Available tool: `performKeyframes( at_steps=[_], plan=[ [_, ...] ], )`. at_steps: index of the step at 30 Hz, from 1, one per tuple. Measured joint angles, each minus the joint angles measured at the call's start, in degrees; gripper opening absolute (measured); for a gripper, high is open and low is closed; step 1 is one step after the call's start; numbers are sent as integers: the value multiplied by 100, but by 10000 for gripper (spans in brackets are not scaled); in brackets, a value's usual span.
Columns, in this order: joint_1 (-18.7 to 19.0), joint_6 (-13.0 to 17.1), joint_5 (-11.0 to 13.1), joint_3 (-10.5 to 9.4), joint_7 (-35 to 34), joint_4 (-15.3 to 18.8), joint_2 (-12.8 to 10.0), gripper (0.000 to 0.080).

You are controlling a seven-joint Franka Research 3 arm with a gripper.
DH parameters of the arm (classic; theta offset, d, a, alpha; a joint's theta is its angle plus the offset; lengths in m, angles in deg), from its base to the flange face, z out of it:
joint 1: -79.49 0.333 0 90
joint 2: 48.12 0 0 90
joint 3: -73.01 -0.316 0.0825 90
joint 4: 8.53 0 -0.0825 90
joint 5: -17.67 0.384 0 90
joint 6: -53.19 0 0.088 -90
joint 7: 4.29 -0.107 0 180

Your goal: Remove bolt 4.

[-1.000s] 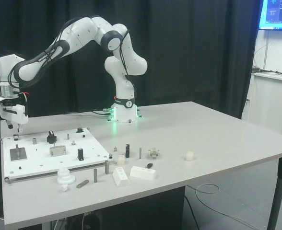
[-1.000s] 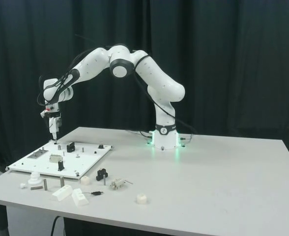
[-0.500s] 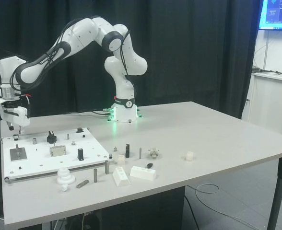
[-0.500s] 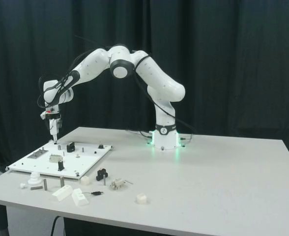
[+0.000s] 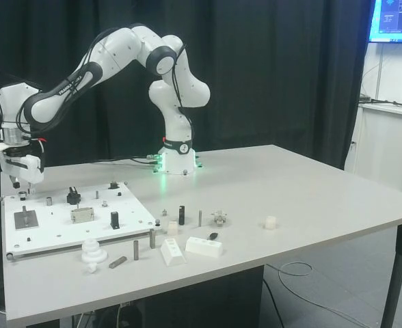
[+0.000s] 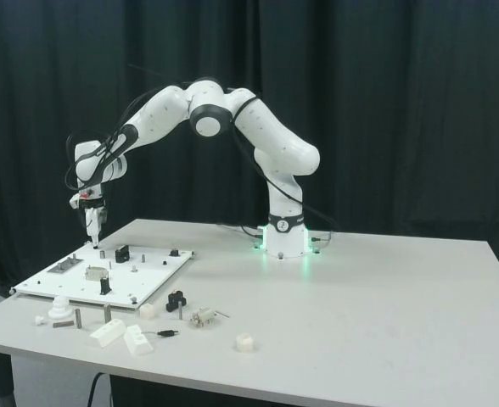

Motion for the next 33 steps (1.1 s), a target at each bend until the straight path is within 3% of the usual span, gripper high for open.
performKeyframes(
  at_steps=[33],
  plan=[
    [0,288,78,-103,-2,0,-173,800]
  ],
)
